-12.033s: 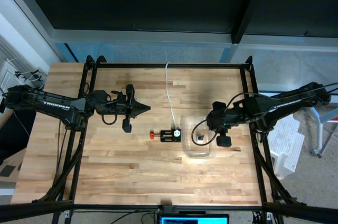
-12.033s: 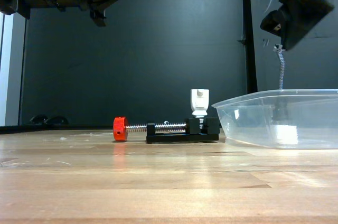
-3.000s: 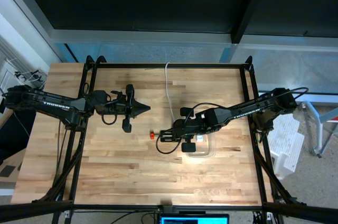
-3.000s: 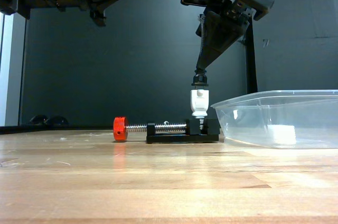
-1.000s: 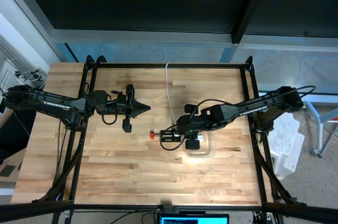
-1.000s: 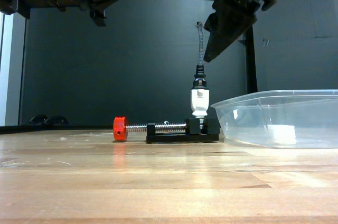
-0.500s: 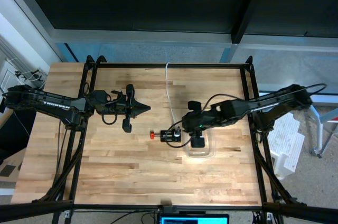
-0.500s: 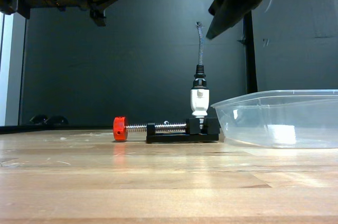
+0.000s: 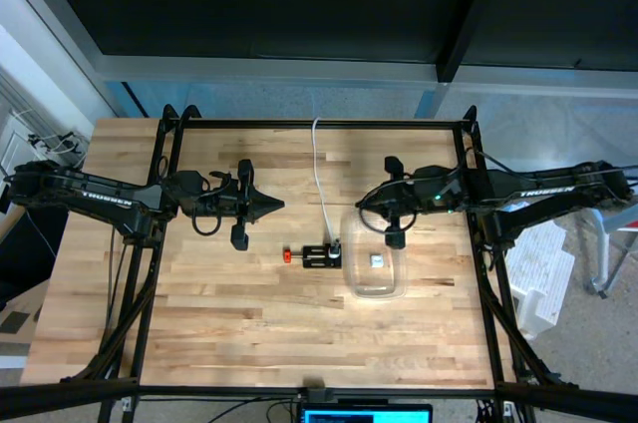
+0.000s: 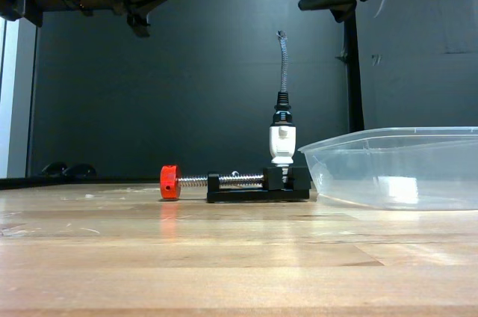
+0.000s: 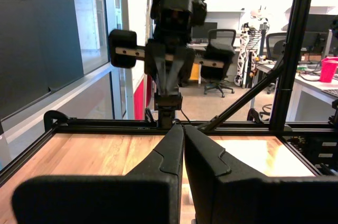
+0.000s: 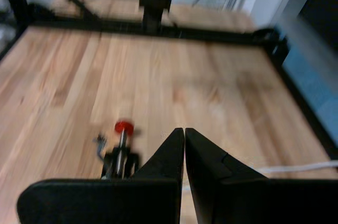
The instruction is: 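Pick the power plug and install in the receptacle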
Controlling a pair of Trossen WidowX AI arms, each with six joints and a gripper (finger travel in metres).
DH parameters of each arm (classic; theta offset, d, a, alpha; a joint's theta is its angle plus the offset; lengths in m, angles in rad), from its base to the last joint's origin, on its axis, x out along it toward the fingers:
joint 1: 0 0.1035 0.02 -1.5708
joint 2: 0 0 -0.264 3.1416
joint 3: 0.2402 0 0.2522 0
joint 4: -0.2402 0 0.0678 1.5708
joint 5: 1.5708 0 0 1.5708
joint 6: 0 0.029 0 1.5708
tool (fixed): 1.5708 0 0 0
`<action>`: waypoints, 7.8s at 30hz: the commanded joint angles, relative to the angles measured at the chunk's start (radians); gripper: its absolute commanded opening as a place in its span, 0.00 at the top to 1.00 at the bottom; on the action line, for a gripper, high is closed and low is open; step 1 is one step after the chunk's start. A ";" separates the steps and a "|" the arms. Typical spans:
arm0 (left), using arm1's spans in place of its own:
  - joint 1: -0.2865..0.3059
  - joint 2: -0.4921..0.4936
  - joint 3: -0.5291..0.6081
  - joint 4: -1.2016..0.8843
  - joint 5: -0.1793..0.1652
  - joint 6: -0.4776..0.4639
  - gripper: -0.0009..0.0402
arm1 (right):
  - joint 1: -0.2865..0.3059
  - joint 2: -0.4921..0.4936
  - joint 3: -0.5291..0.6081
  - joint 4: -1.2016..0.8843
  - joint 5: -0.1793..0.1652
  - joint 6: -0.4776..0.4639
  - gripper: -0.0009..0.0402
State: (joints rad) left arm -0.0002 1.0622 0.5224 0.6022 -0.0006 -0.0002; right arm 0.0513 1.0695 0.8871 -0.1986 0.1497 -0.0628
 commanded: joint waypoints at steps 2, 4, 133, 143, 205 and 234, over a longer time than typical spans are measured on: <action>0.000 0.000 0.000 0.000 0.000 0.000 0.98 | -0.036 -0.057 -0.080 0.158 -0.089 0.003 0.98; 0.000 0.000 0.000 0.000 0.000 0.000 0.98 | -0.052 -0.076 -0.114 0.225 -0.119 0.003 0.98; 0.000 0.000 0.000 0.000 0.000 0.000 0.98 | -0.084 -0.186 -0.372 0.546 -0.151 0.056 0.98; 0.000 0.000 0.000 0.000 0.000 0.000 0.98 | -0.084 -0.186 -0.372 0.546 -0.151 0.056 0.98; 0.000 0.000 0.000 0.000 0.000 0.000 0.98 | -0.084 -0.186 -0.372 0.546 -0.151 0.055 0.98; 0.000 0.000 0.000 0.000 0.000 0.000 0.98 | -0.084 -0.186 -0.372 0.547 -0.151 0.055 0.98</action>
State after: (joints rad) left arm -0.0002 1.0622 0.5228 0.6022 -0.0010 -0.0002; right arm -0.0330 0.8833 0.5148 0.3473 -0.0013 -0.0074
